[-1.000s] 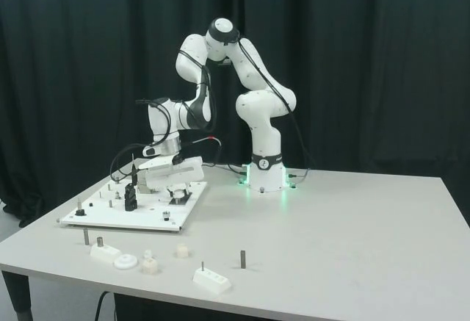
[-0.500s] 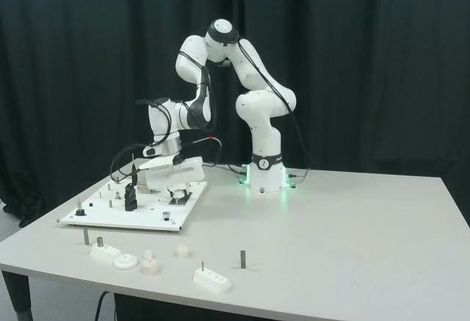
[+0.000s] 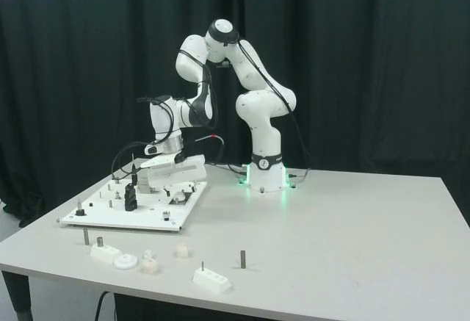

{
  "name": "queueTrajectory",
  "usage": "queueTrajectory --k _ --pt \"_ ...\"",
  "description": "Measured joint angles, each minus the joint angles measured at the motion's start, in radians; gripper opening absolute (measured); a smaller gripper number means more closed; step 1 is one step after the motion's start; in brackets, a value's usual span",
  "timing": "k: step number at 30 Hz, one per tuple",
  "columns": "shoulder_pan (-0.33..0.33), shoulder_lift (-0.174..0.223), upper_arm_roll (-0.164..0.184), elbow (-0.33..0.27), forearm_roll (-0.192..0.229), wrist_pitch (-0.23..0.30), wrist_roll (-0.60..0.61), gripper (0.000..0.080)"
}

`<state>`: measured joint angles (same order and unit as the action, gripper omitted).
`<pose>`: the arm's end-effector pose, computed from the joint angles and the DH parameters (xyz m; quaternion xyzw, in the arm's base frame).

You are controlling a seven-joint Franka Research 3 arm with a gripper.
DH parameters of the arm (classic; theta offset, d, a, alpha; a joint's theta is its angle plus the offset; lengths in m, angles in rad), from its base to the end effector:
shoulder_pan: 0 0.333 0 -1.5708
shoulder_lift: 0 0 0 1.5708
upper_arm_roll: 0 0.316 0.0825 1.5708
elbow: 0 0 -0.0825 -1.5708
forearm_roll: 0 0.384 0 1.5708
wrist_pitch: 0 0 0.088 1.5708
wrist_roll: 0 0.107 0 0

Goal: Insert medium gear.

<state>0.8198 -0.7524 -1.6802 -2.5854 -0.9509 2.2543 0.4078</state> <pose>0.3073 -0.2696 0.2211 -0.9695 0.2348 0.0330 0.0617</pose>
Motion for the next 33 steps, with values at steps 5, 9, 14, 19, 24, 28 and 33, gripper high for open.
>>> queueTrajectory --k 5,9,14,19,24,28,33 --pt "-0.001 0.0 0.033 0.005 0.0 -0.023 0.039 0.0789" --pt "-0.005 0.0 0.063 0.008 -0.001 -0.049 0.07 0.0798" --pt "-0.006 0.0 0.098 0.008 0.0 -0.101 0.137 0.0798" --pt "-0.004 0.0 0.125 0.005 0.001 -0.152 0.201 0.08" --pt "0.006 -0.001 0.135 0.003 0.004 -0.192 0.253 0.08" --pt "0.018 -0.003 0.135 0.002 0.005 -0.213 0.273 0.08" --pt "0.034 -0.005 0.133 0.001 0.005 -0.224 0.287 0.08"
